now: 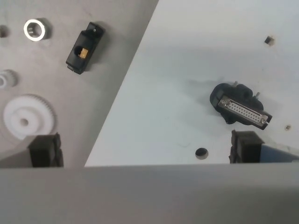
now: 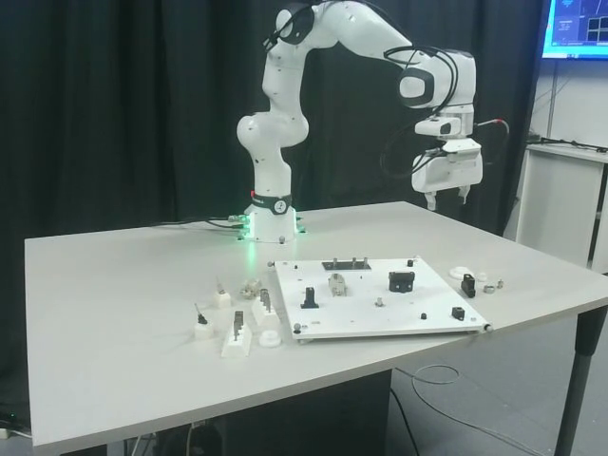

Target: Pick BNC.

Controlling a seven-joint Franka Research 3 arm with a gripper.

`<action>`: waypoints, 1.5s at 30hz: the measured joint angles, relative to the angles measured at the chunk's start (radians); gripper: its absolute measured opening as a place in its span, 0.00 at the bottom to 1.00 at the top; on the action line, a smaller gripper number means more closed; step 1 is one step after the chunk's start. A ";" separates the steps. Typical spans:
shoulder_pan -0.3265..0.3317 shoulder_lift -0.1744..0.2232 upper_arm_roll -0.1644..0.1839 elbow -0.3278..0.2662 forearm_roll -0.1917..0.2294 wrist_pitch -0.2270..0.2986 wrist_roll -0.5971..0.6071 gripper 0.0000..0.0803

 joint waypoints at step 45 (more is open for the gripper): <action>0.096 0.156 0.062 0.148 0.040 0.004 0.244 1.00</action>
